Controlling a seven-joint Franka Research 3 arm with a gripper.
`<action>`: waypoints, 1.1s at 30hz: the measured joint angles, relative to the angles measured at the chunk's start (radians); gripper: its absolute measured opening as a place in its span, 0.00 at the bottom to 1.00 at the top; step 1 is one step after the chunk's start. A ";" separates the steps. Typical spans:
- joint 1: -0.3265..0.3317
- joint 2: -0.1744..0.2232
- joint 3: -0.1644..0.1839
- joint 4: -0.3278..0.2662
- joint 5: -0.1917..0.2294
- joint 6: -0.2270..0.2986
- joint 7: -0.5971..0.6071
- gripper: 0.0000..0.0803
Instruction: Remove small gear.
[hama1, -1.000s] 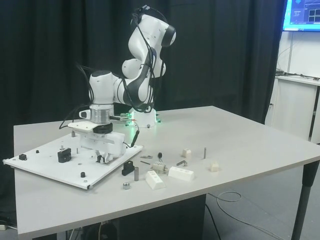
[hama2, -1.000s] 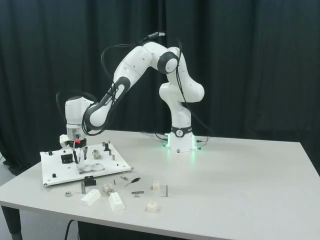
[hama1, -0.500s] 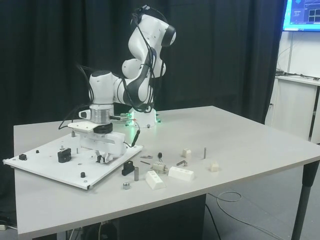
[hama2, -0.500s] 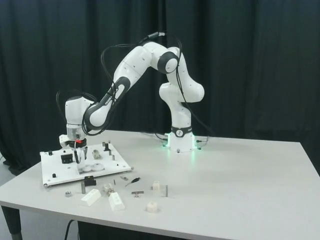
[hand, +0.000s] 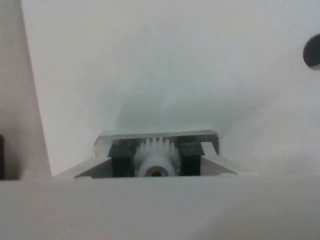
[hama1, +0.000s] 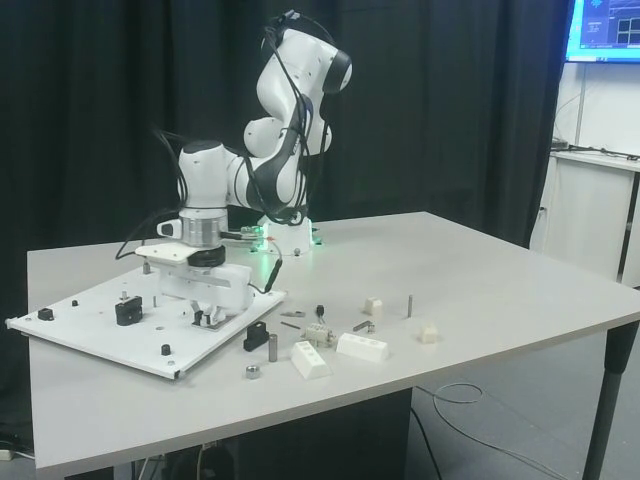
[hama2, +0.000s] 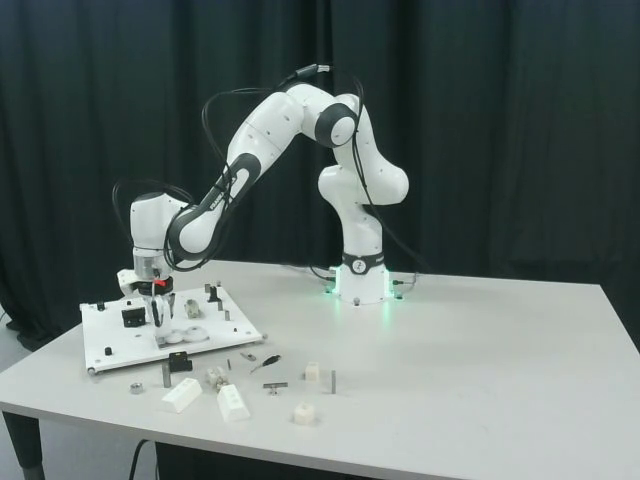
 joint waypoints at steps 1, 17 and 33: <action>0.000 0.000 0.000 0.000 0.000 0.000 0.017 0.24; 0.000 -0.002 -0.001 -0.001 -0.001 0.000 0.033 0.24; 0.000 -0.002 -0.001 -0.001 0.003 -0.001 0.030 0.24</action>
